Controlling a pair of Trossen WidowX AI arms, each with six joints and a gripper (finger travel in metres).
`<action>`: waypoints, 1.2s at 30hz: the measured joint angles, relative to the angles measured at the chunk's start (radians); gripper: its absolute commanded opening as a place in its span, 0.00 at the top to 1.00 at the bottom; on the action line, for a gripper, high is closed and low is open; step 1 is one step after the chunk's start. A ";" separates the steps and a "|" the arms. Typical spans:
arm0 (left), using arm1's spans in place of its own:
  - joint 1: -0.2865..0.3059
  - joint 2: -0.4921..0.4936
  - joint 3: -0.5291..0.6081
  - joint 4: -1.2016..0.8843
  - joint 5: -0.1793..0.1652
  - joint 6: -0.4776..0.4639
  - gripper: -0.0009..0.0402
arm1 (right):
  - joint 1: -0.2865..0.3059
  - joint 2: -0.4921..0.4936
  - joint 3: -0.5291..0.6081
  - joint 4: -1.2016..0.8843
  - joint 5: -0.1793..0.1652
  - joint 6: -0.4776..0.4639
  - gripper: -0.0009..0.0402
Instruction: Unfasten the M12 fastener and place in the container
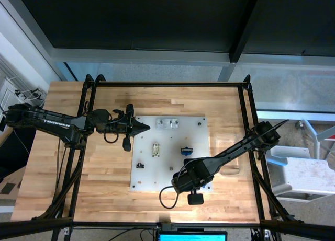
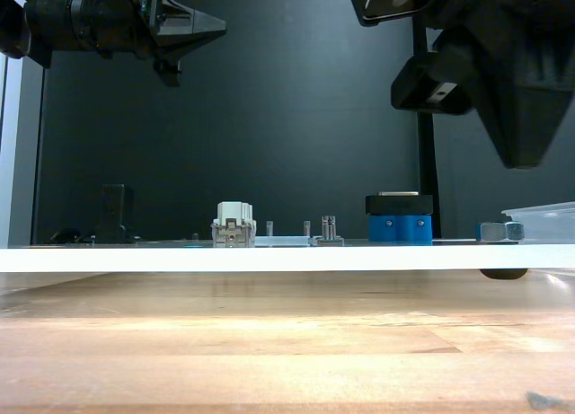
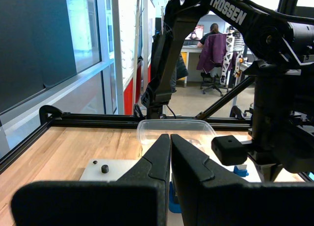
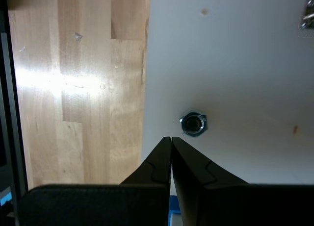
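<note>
The silver M12 nut [image 4: 194, 123] sits on its stud low on the white board [image 4: 245, 64], with a dark centre showing. In the low view the nut [image 2: 500, 232] stands in front of the clear container [image 2: 544, 218]. My right gripper [image 4: 171, 138] hangs above the board just beside the nut, shut, with nothing between its fingers. In the low view the right gripper [image 2: 524, 165] is well above the nut. In the high view the right arm hides the nut. My left gripper [image 1: 147, 127] is parked, shut and empty, at the board's far left edge.
The container [image 1: 228, 158] lies on the wood right of the board, partly under the right arm. A blue block [image 2: 399, 222], a white connector [image 2: 233, 225] and a silver post [image 2: 328, 229] stand on the board. Black frame rails [image 1: 167, 84] ring the table.
</note>
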 measured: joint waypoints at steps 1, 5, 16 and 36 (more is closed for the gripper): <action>0.000 0.000 0.000 0.000 0.000 0.000 0.98 | 0.001 0.000 -0.004 0.003 -0.001 0.005 0.98; 0.000 0.000 0.000 0.000 0.000 0.000 0.98 | 0.006 0.000 -0.027 0.027 -0.003 0.022 0.98; 0.000 0.000 0.000 0.000 0.000 0.000 0.98 | 0.016 0.011 -0.064 0.097 -0.002 0.055 0.98; 0.000 0.000 0.000 0.000 0.000 0.000 0.98 | 0.018 0.022 -0.103 0.122 0.031 0.075 0.98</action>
